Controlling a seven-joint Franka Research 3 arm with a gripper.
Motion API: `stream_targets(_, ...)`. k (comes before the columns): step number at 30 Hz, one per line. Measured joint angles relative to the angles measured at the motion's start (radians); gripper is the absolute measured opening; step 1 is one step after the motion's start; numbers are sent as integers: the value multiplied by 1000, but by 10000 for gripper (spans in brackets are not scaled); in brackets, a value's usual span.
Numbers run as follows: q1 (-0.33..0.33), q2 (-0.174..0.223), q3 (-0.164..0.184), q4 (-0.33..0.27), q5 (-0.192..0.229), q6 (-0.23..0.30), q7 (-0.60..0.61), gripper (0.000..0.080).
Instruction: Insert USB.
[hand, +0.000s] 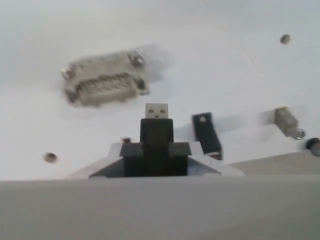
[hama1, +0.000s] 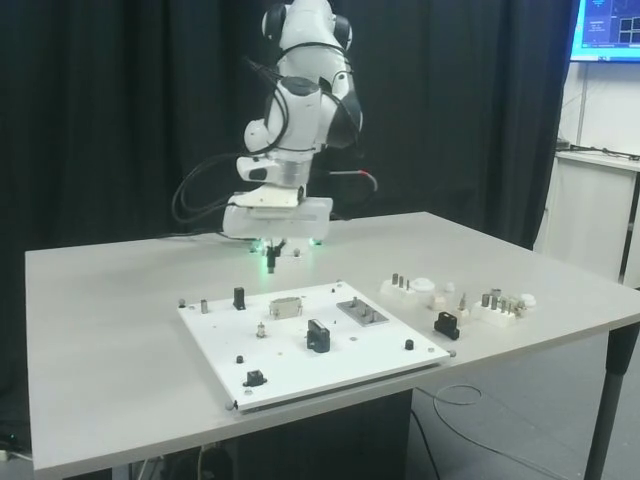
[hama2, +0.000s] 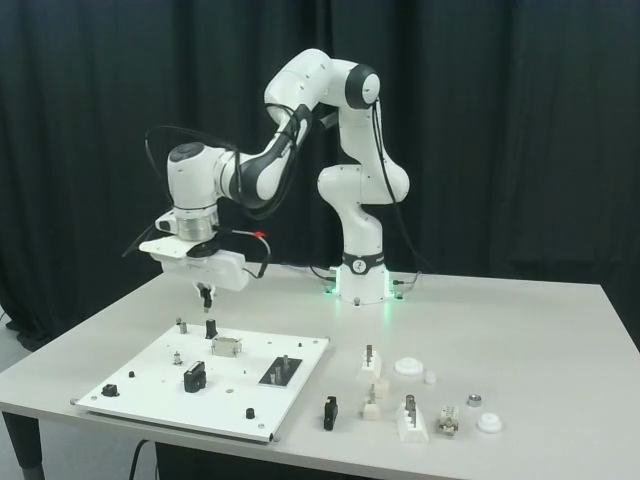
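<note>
Gripping one USB plug (hand: 156, 125), a single gripper (hand: 156, 150) hangs above one white board (hama1: 300, 370); small board parts stay indistinct.

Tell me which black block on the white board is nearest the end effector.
The upright black block at the board's far edge, almost under the end effector. The other black blocks sit mid-board or nearer the front edge.

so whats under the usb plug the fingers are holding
The USB plug hangs in the air above the white board, beside a grey multi-pin connector and a black block. The gripper hides the board nearer the camera.
</note>
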Motion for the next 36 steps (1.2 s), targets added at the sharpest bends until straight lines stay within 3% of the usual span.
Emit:
stream_targets(12, -36, 40, -18, 20, -4, -24, -132, 93)
stream_targets(25, -49, 68, -20, 23, -62, -27, -155, 93)
stream_targets(36, -49, 86, -18, 33, -86, -51, -178, 93)
